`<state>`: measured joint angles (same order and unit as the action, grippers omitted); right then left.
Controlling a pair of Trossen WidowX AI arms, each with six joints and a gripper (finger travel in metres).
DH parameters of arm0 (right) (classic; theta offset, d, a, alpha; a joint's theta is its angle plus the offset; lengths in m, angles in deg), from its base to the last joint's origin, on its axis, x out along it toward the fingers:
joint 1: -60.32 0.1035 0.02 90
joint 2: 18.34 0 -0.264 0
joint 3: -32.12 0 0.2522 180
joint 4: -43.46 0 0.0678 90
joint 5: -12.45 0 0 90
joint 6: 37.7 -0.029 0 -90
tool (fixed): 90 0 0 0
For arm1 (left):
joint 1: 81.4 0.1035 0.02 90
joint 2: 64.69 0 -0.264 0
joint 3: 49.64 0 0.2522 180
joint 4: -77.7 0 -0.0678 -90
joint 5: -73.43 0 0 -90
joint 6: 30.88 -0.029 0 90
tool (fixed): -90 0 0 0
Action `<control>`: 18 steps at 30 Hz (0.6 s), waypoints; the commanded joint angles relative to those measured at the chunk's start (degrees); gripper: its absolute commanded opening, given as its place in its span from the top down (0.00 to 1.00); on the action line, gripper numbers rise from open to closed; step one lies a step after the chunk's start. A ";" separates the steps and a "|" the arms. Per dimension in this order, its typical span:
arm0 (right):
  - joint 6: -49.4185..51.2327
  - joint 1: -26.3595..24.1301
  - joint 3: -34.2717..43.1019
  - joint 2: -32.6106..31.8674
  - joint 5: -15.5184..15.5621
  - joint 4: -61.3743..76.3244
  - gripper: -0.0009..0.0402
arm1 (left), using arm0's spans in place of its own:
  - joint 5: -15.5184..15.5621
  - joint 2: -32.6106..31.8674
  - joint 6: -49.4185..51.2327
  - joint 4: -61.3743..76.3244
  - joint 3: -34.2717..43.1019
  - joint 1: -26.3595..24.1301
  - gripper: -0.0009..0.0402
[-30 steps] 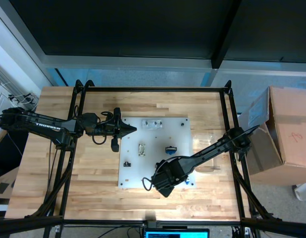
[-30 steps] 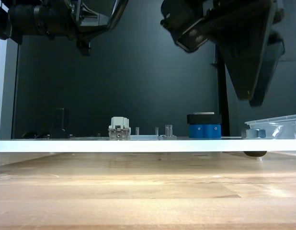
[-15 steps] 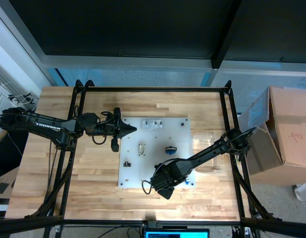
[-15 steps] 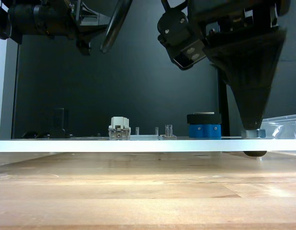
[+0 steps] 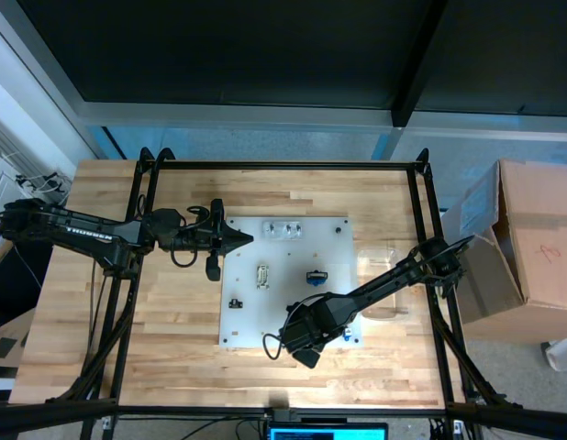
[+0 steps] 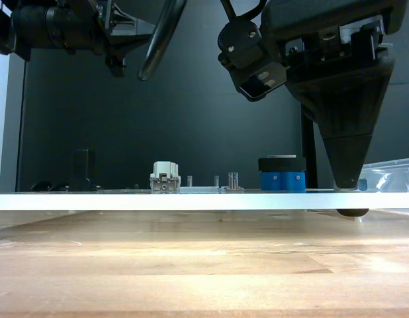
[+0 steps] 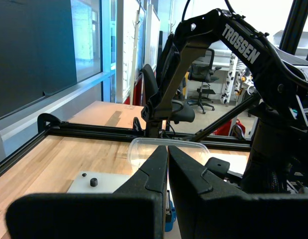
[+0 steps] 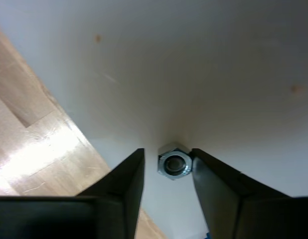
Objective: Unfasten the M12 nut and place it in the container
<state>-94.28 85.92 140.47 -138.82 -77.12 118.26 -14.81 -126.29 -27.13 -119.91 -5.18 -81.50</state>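
Observation:
The small silver nut (image 8: 174, 164) sits on its stud on the white board (image 5: 265, 316), near the board's near right edge. My right gripper (image 8: 168, 150) points straight down over it, open, with one finger on each side. One finger touches the nut and a thin gap shows at the other. In the low view the right gripper's tip (image 6: 350, 182) reaches the board and hides nearly all of the nut. The clear container (image 5: 380, 275) lies right of the board, and no nut shows in it. My left gripper (image 5: 250, 240) hangs shut and holding nothing above the board's far left edge.
A blue round part (image 6: 282, 180) and a white connector (image 6: 165, 179) stand mid-board. A black post (image 5: 339, 230) is at the board's far right corner. The black frame rails (image 5: 283, 166) run round the table. A cardboard box (image 5: 531, 247) stands off the table's right side.
My right gripper has come down from above the board until its tips straddle the nut, which the low view earlier showed uncovered. The left arm has held still.

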 commanded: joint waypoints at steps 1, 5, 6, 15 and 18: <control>0.33 0.00 0.04 0.07 0.13 -0.22 0.78 | 0.00 0.00 0.00 0.00 0.02 0.02 0.98; 1.73 0.02 0.04 0.20 0.17 -0.28 0.89 | 0.00 0.00 0.00 0.00 0.02 0.00 0.98; 2.05 0.02 0.04 0.26 0.17 -0.28 0.91 | 0.00 0.00 0.00 0.00 0.02 0.02 0.98; 11.26 0.04 0.04 0.26 1.07 -0.31 0.96 | 0.00 0.00 0.00 0.00 0.02 0.00 0.98; 18.01 0.04 0.04 0.28 1.16 -0.28 0.95 | 0.00 0.00 0.00 0.00 0.02 0.00 0.98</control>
<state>-78.78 85.86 140.51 -138.41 -76.77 117.63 -14.81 -126.29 -27.13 -119.91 -5.16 -81.50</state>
